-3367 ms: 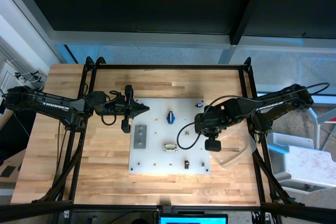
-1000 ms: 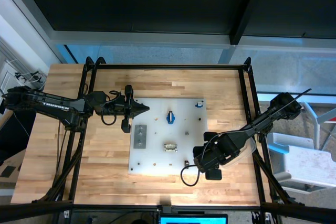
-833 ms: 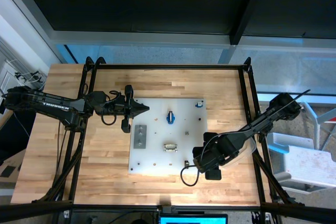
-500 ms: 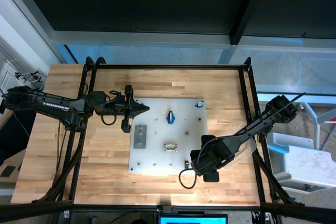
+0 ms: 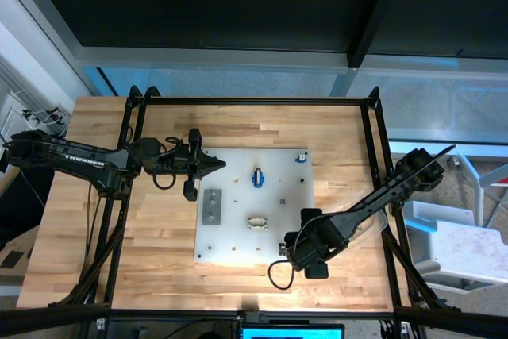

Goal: Pick the 16mm bar from the taskboard and place it in the container

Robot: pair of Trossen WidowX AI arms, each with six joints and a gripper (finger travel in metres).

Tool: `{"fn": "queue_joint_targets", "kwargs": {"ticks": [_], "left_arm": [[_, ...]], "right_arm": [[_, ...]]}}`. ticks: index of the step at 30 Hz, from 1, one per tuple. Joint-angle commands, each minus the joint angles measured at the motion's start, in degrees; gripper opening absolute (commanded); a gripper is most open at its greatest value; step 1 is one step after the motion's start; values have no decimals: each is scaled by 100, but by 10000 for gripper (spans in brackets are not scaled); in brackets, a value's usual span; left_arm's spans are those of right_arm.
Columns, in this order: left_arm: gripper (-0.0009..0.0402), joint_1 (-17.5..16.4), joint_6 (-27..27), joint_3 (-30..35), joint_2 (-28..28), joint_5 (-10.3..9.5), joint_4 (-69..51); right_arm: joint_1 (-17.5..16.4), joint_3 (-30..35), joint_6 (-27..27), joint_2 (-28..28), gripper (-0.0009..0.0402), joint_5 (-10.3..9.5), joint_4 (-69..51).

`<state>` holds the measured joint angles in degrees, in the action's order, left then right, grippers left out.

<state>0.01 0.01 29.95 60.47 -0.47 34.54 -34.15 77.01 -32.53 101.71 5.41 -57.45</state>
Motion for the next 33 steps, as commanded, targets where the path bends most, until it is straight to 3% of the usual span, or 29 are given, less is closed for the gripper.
{"fn": "queue_joint_targets", "kwargs": {"ticks": [1,26,33], "left_arm": [[0,-2,0,0,0,2,0],[0,-2,0,0,0,2,0],[0,0,0,0,0,2,0]], "right_arm": [[-4,-98,-9,9,228,15,81],[-50,-713,-66,9,227,-2,879],[-61,-713,-68,9,181,-76,866]]}}
